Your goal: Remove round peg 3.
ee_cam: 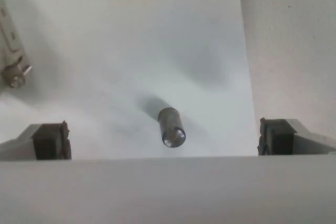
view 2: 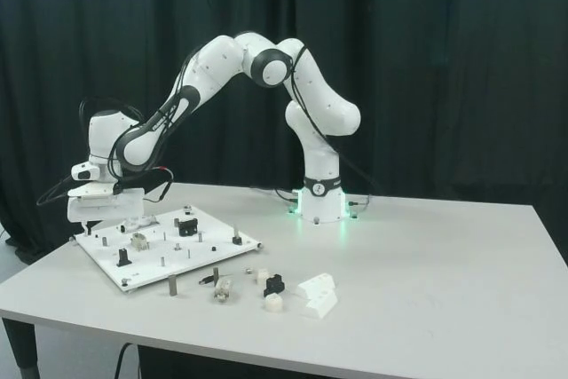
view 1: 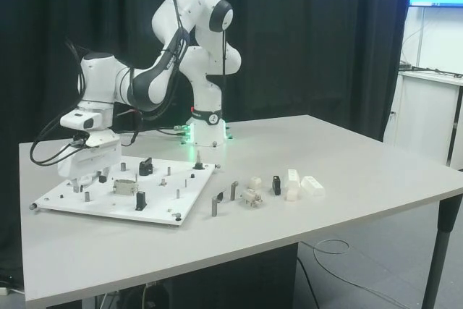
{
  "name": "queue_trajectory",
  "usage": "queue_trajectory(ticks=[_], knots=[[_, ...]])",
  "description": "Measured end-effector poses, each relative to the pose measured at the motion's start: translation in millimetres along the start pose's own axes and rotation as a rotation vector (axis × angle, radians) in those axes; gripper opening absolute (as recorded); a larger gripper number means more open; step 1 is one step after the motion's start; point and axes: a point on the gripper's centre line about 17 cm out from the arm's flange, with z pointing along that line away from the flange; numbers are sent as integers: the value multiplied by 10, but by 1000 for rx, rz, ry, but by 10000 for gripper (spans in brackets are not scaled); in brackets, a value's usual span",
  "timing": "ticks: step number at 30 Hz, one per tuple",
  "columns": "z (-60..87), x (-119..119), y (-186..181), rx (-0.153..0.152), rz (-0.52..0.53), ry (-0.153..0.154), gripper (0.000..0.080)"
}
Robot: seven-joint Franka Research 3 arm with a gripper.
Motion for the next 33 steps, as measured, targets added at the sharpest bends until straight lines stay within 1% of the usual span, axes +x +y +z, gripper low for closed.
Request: queue_trajectory(ticks=[9, 18, 21, 33], knots=[[88, -64, -16, 41, 7, 1, 800], [170, -72, -35, 63, 29, 18, 800], [192, -68, -38, 66, 36, 22, 800], [245, -57, -37, 69, 40, 25, 800]])
